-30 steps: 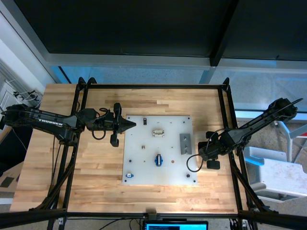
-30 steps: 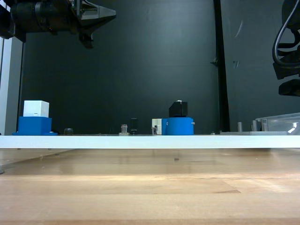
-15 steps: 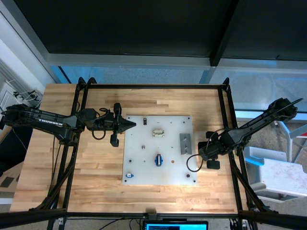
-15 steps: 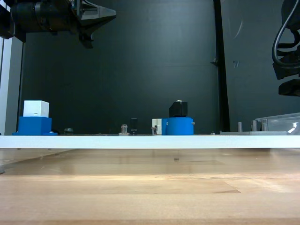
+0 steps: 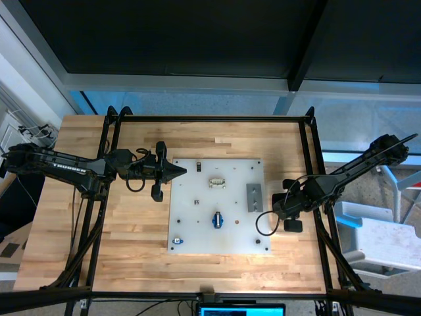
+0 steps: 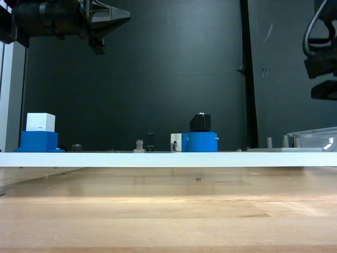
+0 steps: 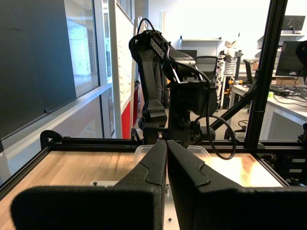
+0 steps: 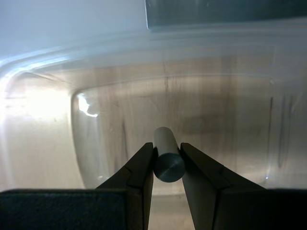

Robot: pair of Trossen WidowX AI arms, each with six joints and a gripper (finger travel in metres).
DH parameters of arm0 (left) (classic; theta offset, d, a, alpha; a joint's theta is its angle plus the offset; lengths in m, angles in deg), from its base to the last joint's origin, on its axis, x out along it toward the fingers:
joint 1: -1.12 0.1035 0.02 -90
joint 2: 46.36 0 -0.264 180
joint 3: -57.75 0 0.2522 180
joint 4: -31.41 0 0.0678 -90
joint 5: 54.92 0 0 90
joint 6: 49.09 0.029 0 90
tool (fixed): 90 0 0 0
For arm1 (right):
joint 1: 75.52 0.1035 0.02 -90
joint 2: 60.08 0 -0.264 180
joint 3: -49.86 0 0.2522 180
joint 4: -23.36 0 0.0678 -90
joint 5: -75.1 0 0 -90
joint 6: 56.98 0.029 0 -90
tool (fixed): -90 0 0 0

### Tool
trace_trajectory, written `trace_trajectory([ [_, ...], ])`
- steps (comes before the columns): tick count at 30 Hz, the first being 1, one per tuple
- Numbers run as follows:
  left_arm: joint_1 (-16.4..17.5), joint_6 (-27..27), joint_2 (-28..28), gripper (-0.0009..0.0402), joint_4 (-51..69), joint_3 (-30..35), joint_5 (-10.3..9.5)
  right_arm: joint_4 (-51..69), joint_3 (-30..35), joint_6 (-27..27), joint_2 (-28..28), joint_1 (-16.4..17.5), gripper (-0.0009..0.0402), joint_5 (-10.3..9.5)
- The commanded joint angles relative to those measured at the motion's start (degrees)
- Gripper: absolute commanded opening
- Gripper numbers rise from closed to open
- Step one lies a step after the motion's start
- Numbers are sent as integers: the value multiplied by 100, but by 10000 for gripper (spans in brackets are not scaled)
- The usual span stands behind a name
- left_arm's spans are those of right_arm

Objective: Pick the 16mm cylinder and place it in the taskboard

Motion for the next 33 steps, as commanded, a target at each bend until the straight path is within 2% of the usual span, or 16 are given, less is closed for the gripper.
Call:
trace_trajectory([
  [1,2,2,0,0,-2,0,0,256,199,0,-17,2,23,2],
  [20,2,2,0,0,-2,0,0,1440,1379,-13,-28,2,23,4],
  [33,0,2,0,0,-2,0,0,1552,1464,-15,-28,2,23,4],
])
